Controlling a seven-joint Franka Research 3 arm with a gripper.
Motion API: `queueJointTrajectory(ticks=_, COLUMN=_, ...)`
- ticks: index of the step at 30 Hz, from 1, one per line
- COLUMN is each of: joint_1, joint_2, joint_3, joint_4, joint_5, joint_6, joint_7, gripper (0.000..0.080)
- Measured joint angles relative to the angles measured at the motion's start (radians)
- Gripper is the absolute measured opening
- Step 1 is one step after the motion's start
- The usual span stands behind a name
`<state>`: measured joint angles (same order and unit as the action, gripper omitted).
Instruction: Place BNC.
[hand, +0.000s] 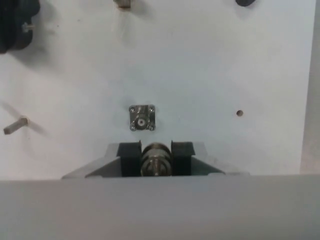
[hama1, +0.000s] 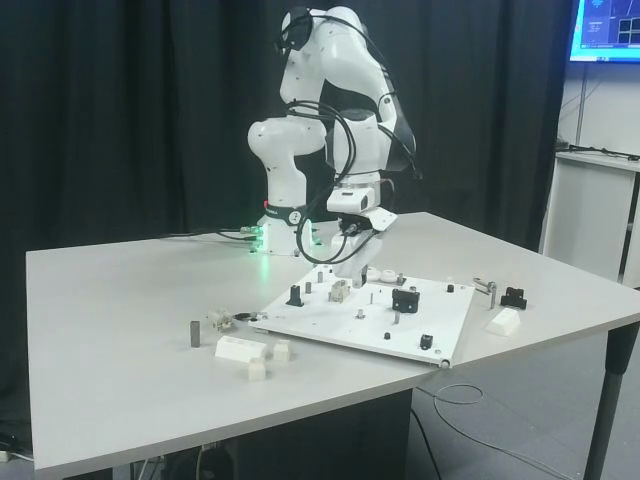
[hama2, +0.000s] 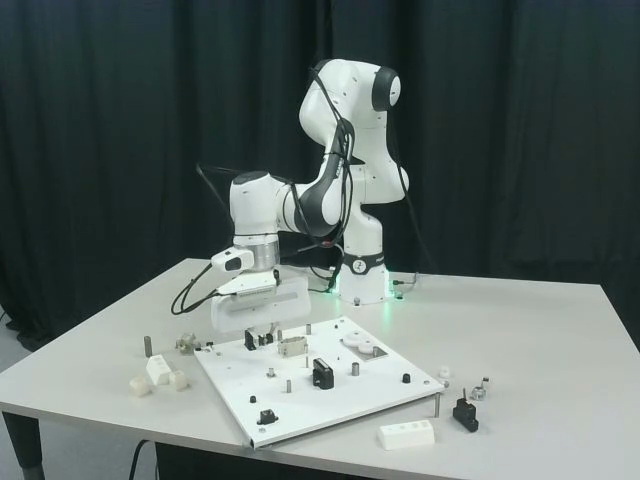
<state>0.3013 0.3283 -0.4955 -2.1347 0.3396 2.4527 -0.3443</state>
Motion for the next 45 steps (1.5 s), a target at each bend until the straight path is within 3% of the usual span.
queueJointTrajectory(ticks=17, joint_1=0.004, joint_2=0.0, joint_3=0.0, joint_4=0.013, joint_5=-0.002, joint_6=0.015, joint_7=0.002, gripper=0.0121)
queueJointTrajectory(ticks=33, joint_1=0.082, joint_2=0.005, joint_3=0.003, joint_4=0.045, joint_5=-0.005, joint_6=0.015, joint_7=0.164, gripper=0.0121)
queueJointTrajectory(ticks=39, joint_1=0.137, joint_2=0.025, joint_3=0.005, joint_4=0.076, joint_5=-0.014, joint_6=0.015, joint_7=0.248, gripper=0.0121)
queueJointTrajectory(ticks=45, joint_1=0.187, joint_2=0.075, joint_3=0.006, joint_4=0.132, joint_5=-0.017, joint_6=0.014, joint_7=0.342, gripper=0.0121)
